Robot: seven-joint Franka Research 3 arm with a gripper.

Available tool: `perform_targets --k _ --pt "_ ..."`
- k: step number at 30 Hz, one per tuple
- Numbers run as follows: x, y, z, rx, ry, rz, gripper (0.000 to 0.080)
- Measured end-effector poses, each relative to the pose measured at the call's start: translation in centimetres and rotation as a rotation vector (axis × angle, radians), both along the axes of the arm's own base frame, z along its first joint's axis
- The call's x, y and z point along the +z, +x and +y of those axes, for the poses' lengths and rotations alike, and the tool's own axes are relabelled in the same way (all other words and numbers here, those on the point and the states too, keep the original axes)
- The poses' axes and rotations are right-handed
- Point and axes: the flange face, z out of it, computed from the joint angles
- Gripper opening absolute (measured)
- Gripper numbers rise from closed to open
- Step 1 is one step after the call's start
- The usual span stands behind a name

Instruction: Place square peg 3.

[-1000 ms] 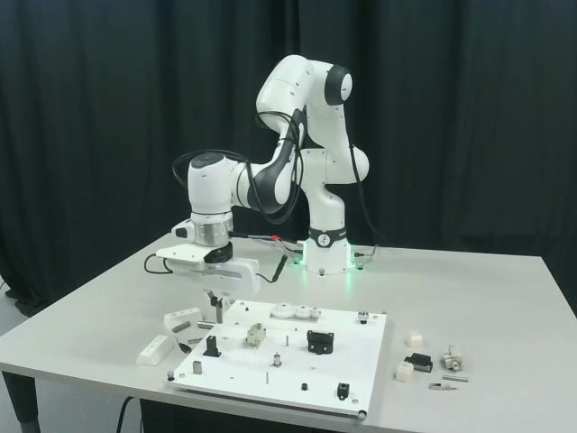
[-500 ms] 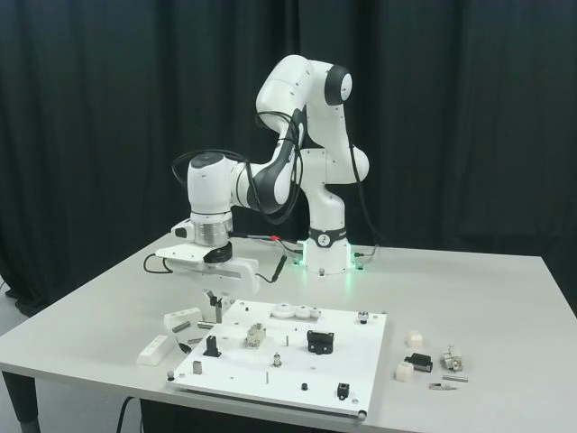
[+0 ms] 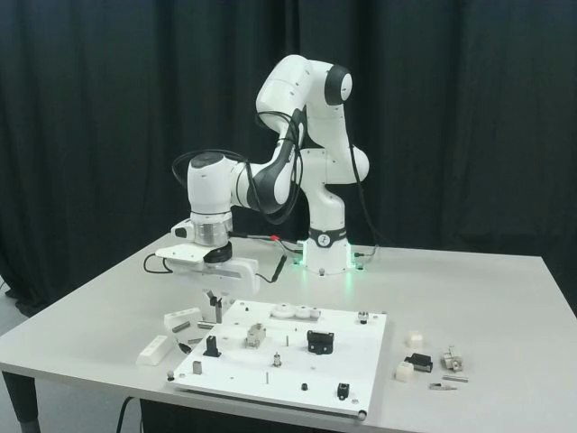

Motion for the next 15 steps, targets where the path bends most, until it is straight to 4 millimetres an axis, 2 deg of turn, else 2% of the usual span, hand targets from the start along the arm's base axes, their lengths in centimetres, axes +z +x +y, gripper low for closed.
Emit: perform_targets --k 15 --pt "0.30 0.05 0.13 0.002 0.001 -0.004 0.0106"
